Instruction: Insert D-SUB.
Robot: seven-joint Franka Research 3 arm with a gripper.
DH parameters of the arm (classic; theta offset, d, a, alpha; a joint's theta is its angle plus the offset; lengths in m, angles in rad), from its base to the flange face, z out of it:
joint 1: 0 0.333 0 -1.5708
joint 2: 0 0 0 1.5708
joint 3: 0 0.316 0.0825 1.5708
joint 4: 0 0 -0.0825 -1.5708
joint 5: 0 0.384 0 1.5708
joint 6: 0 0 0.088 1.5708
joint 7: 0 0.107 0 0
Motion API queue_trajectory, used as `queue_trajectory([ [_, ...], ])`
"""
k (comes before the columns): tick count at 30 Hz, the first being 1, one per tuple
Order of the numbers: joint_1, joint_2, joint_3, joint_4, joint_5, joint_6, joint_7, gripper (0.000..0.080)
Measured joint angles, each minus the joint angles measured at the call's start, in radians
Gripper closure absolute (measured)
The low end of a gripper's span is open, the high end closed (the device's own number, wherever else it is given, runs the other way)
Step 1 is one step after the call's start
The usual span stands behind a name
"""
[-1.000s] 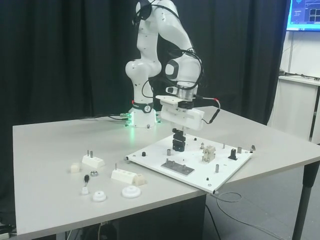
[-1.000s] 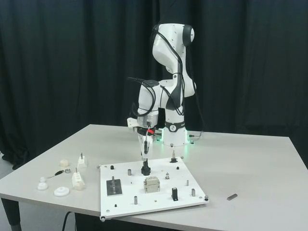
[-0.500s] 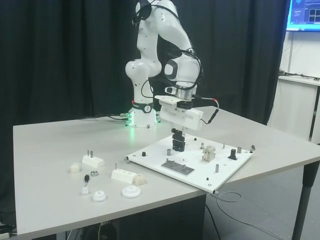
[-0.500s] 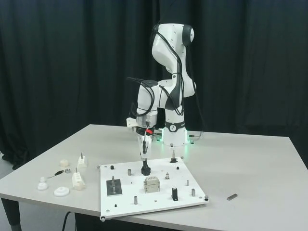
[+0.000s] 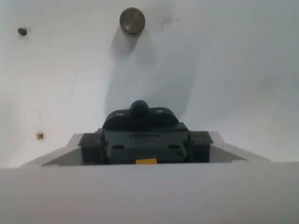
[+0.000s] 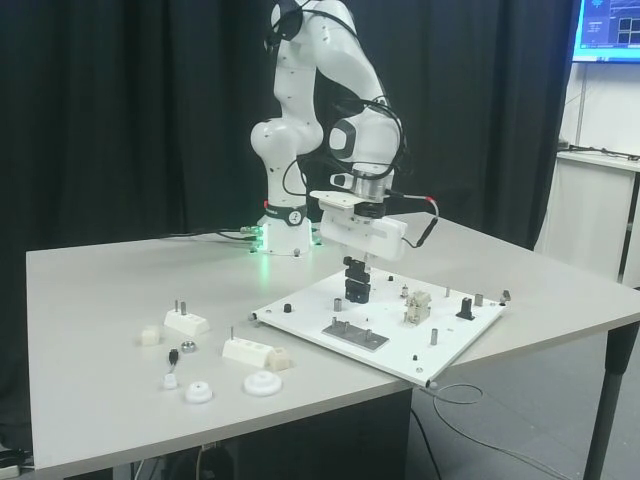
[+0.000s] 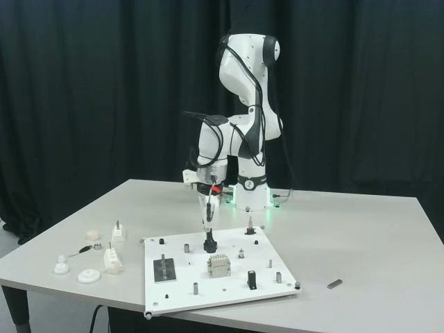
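Black D-SUB connector (image 5: 141,135) sits clamped between the fingers of the hand (image 6: 356,272), directly below it on the white board (image 6: 300,322). To seat it well, press straight down without tilting. It stands upright; its long axis seems to run across, from finger to finger.

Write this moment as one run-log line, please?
stage: inserting | gripper: shut on black D-SUB plug | plug: upright, low over white board | arm: above board
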Motion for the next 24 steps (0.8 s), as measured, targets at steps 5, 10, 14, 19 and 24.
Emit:
queue_trajectory([
  [5, 0.001, -0.001, 0.002, -0.001, 0.000, 0.000, 0.000, 0.0425],
  [10, 0.001, -0.001, 0.003, -0.001, 0.000, 0.000, 0.000, 0.0425],
  [14, 0.001, -0.001, 0.003, -0.001, 0.000, 0.000, 0.000, 0.0425],
  [19, 0.000, -0.001, 0.003, -0.001, 0.000, 0.003, -0.003, 0.0425],
  [24, 0.000, -0.001, 0.003, -0.002, 0.000, 0.006, -0.009, 0.0425],
])
